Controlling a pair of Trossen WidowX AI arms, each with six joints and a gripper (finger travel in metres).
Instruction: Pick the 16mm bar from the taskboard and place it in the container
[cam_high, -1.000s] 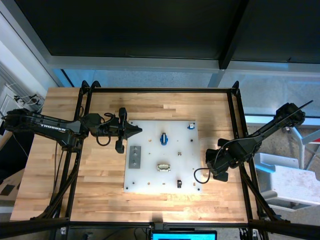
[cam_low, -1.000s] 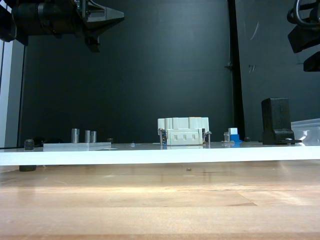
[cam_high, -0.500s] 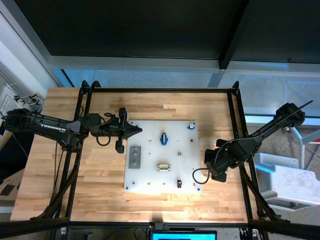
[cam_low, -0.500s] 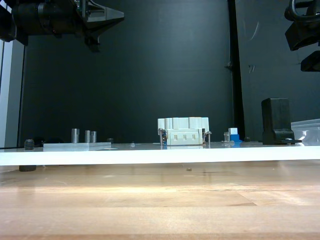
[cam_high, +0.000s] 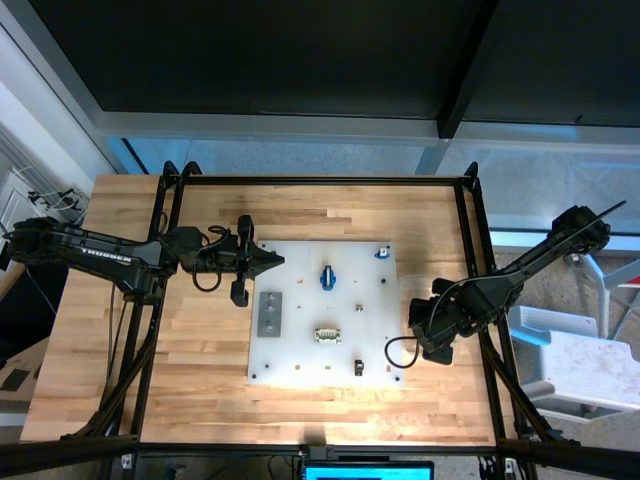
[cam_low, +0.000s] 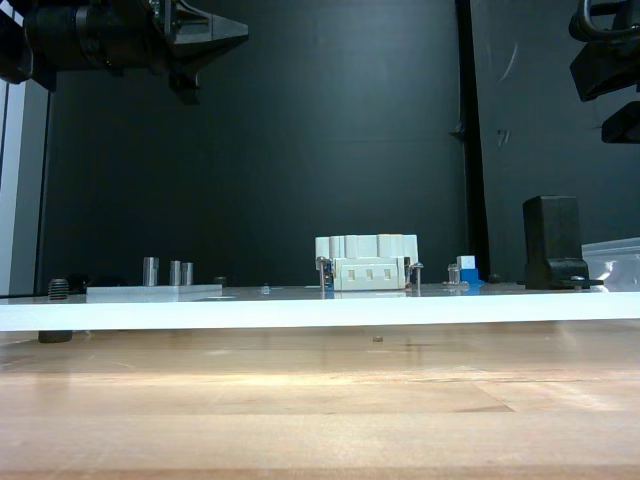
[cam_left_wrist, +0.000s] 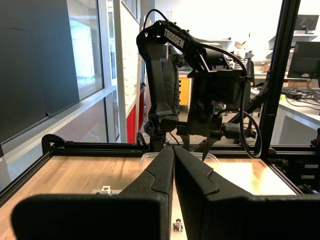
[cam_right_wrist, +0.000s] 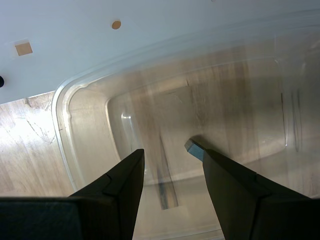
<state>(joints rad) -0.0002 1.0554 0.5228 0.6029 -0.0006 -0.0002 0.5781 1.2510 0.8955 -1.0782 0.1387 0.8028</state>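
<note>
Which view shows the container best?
Right wrist view: the open right claw hangs over the container, rim and floor plain. Other views show only faint edges. The shut left claw hovers above the taskboard's far-left corner.

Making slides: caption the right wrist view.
Open right claw above container beside taskboard; shut left claw high over its left edge.

container (cam_low: 615, 260) cut off at the low view's edge (right gripper (cam_low: 610, 97) too).

A butcher-block wooden table (cam_high: 200, 380) sits inside a black metal frame (cam_high: 320, 181). A lit blue screen (cam_high: 367, 470) shows at the table's near edge. A white stand (cam_high: 580, 365) is off to its right, beyond the frame. Loose cables (cam_high: 45, 203) hang off to its left. Behind, a dark monitor (cam_left_wrist: 306, 50) stands on a desk.
</note>
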